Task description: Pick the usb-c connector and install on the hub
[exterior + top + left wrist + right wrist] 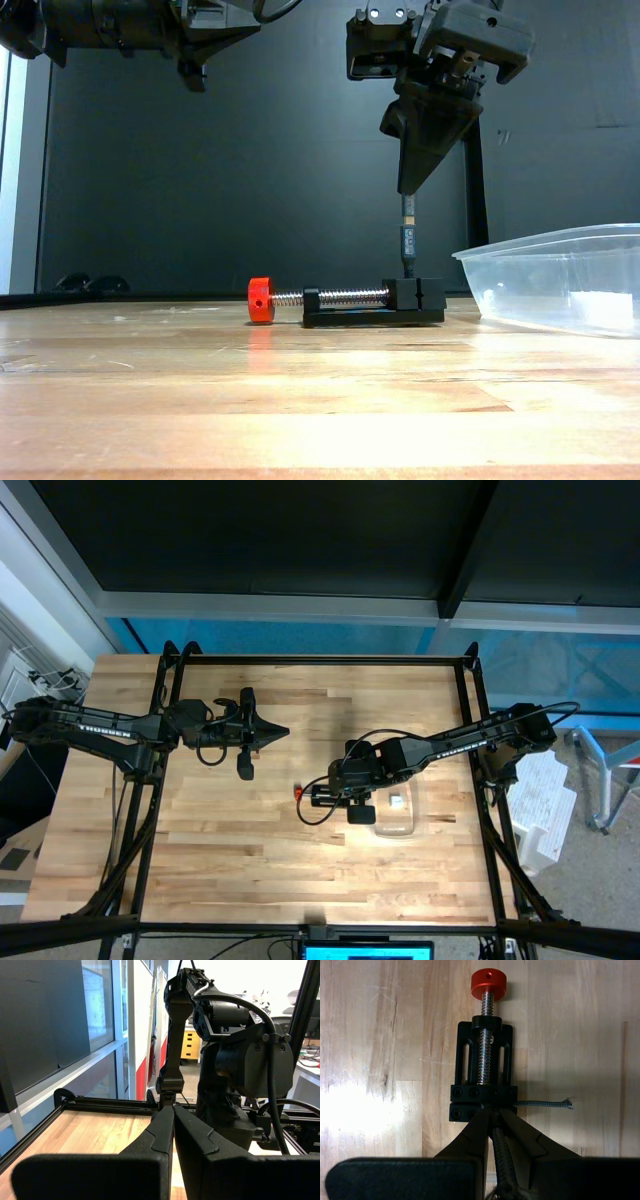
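Well left of the hub (372,301) and high above the worktop (150,400): left pincer (272,732), parked, fingers (160,1135) pressed together, nothing held.

At the hub's left end: red knob (260,299) on a threaded screw (345,297), lying flat along the worktop.

At the hub's right end, directly above its clamp block: right pincer (408,188), pointing straight down, clamped on the connector (408,240). Connector upright, dark grey, hanging below the fingertips, lower tip at the top face of the block. Touching or partly entered: cannot tell from the low view.

Seen along the right pincer: braided cable (501,1155) running back between its two fingers, connector tip hidden behind them at the block's near edge. Loose grey cord (542,1104) lying just beside the hub, apart from the grip.

Right of the hub, near but not touching: clear tray (540,243) with a small white piece (603,303) inside, not part of this step.

Step in hand, by judgement: pick finished, installation at the seating stage.

Next move, likely: straight descent onto the block, with the connector vertical and centred over its slot. Release only once seated, then a clean vertical lift.

Risk: sideways drift, enough to tilt the connector or nudge the apparently unfixed hub along the worktop.
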`<action>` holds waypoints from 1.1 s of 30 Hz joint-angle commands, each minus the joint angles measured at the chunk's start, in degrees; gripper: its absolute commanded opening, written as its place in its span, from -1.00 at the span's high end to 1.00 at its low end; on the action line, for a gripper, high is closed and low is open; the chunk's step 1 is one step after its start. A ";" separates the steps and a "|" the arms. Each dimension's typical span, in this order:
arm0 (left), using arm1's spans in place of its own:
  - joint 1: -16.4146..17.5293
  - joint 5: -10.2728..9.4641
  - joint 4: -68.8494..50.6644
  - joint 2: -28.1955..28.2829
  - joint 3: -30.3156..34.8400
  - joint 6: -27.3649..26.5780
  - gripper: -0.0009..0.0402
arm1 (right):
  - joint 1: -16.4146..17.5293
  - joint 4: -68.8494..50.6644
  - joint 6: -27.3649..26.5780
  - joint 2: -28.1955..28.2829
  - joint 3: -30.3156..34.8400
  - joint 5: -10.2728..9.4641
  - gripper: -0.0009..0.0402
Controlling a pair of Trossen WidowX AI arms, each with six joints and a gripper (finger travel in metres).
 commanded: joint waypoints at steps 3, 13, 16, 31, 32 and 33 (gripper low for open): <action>0.00 0.00 0.02 0.02 0.02 0.02 0.96 | 0.02 0.28 0.24 -0.02 -0.11 0.00 0.96; 0.00 0.02 -0.02 0.02 0.02 0.02 0.96 | 0.04 0.63 0.24 -0.02 -0.15 0.00 0.96; 0.00 0.02 0.02 0.02 0.02 0.02 0.96 | 0.02 0.72 0.24 -0.02 -0.15 0.02 0.96; 0.00 0.02 0.00 0.02 0.02 0.02 0.96 | 0.02 1.05 1.09 -0.02 -0.61 0.02 0.96; 0.02 0.02 0.00 0.02 0.02 0.02 0.96 | 0.02 1.09 1.18 -0.02 -0.66 0.02 0.96; 0.00 0.02 0.00 0.02 0.02 0.02 0.96 | 0.02 1.09 1.40 -0.02 -0.70 0.02 0.96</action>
